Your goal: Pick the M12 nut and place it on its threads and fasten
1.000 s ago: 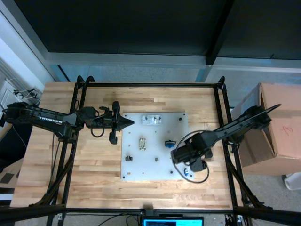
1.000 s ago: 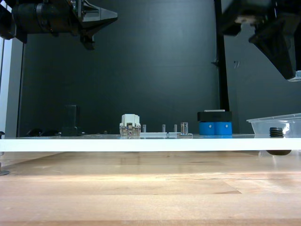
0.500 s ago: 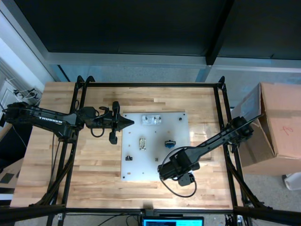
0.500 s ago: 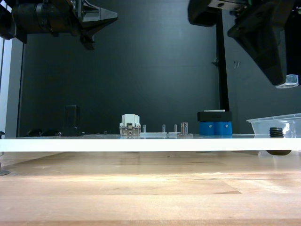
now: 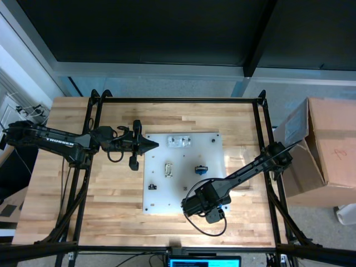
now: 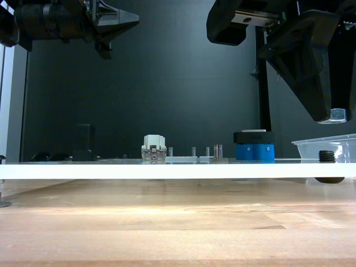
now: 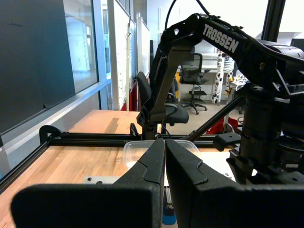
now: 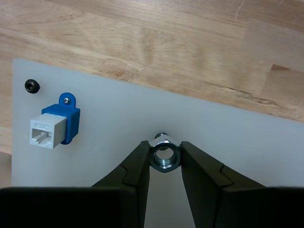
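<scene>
High view: the left gripper hangs at the white board's far left edge, the right gripper over its near right corner.

Low view: a silver nut is pinched at the right gripper's tips; the bare stud stands below them, apart.

Left wrist view: the left gripper's fingers are pressed together, empty.

Right wrist view: both fingers clamp the nut, with the board beneath.

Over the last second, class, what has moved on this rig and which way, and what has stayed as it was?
The right gripper, shut on the M12 nut, has swung leftward and toward the table's near edge over the white board, and has come lower. The nut stayed in its grip, clear of the stud, whose ribs show bare. The left gripper stayed shut above the board's far left edge.
</scene>
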You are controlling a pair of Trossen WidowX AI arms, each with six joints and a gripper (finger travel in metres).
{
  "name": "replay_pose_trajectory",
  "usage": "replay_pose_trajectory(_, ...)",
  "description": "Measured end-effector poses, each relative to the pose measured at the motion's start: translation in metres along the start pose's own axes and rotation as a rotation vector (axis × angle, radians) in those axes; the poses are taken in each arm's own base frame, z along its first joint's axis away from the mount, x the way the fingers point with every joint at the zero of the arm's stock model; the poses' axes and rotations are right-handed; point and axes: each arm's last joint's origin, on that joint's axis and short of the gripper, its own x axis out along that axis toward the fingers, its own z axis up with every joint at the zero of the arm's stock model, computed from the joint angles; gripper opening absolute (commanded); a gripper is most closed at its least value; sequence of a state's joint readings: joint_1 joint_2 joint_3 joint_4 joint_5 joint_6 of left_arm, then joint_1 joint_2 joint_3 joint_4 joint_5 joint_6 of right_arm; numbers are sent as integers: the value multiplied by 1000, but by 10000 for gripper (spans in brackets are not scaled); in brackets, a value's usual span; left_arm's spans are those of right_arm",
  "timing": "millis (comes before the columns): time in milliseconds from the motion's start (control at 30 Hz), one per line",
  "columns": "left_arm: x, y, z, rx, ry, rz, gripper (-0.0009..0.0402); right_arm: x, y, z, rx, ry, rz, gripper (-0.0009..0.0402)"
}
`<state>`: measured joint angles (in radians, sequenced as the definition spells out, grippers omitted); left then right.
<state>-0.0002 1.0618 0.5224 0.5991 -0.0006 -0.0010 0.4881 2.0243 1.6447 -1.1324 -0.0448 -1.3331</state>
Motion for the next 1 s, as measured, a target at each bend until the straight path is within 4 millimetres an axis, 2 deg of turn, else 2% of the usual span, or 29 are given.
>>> replay_pose_trajectory(500,0,0,0,0,-1,0,0,11,2,-3,4,0,-2,28)
replay_pose_trajectory(1000,0,0,0,0,-1,0,0,14,2,-8,14,1,-1,27)
